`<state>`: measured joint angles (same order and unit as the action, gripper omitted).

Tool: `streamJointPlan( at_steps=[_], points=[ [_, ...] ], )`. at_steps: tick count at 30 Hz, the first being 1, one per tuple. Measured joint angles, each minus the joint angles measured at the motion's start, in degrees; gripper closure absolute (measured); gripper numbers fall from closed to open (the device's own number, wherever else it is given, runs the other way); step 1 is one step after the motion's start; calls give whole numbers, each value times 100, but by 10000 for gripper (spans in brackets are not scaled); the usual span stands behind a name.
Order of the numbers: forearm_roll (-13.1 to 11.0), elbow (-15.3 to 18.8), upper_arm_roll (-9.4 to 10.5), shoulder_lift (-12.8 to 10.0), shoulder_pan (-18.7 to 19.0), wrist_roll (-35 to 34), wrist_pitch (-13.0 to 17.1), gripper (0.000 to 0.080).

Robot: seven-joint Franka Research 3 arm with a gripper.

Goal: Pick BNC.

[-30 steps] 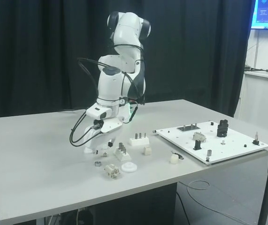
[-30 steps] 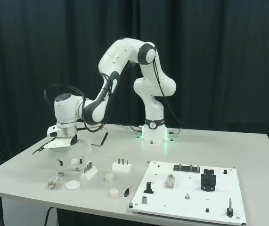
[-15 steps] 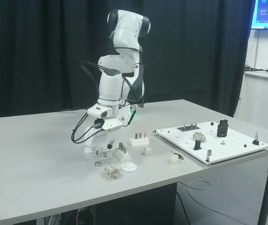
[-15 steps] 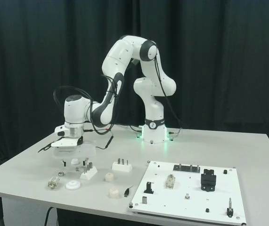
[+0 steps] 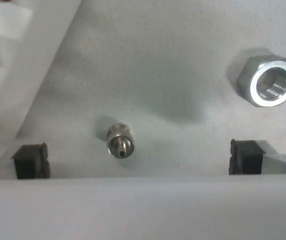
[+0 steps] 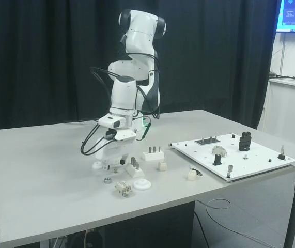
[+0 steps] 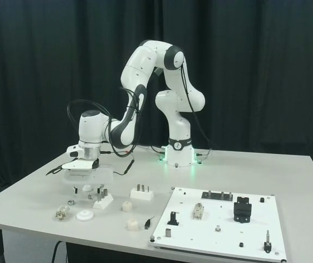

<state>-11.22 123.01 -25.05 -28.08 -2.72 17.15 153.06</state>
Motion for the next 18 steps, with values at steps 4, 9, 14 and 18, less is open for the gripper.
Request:
streamJointPlan(
  at_steps=[4,9,14,18],
  points=[
    [-65,-22,-4,0,-6,-20,0,3],
    [-185,-45,-5,-12,-17,-21,-24,3],
    [-285,-95,-5,-56,-29,-21,-92,3],
    [-357,-174,-5,-120,-38,-21,-200,3]
  ],
)
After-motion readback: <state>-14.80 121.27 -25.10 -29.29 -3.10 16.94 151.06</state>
